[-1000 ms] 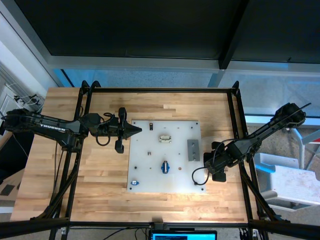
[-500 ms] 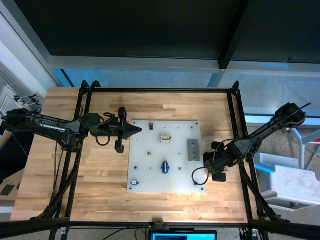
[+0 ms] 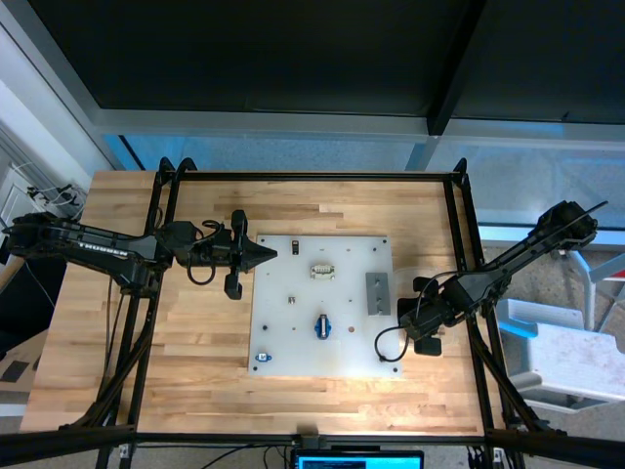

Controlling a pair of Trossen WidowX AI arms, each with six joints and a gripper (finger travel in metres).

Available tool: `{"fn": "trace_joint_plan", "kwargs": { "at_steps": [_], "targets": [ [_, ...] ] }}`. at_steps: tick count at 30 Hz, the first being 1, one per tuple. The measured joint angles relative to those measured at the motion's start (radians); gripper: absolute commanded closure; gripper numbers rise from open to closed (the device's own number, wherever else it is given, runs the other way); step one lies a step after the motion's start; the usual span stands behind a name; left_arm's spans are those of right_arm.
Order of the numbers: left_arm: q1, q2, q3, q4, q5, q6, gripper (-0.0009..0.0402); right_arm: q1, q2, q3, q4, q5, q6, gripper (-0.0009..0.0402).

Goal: Pick the 16mm cylinder and place it in the taskboard

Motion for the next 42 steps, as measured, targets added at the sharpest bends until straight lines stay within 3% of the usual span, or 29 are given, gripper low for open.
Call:
{"fn": "trace_joint_plan", "kwargs": {
  "at_steps": [19, 42],
  "targets": [
    [0.0, 0.0, 0.0, 0.0, 0.0, 0.0, 0.0393, 0.0, -0.033, 0.026, -0.04, -0.002, -0.001, 0.035],
    [0.0, 0.0, 0.0, 0.0, 0.0, 0.0, 0.0393, 0.0, -0.055, 0.227, -0.274, 0.002, -0.005, 0.035]
  ]
}}
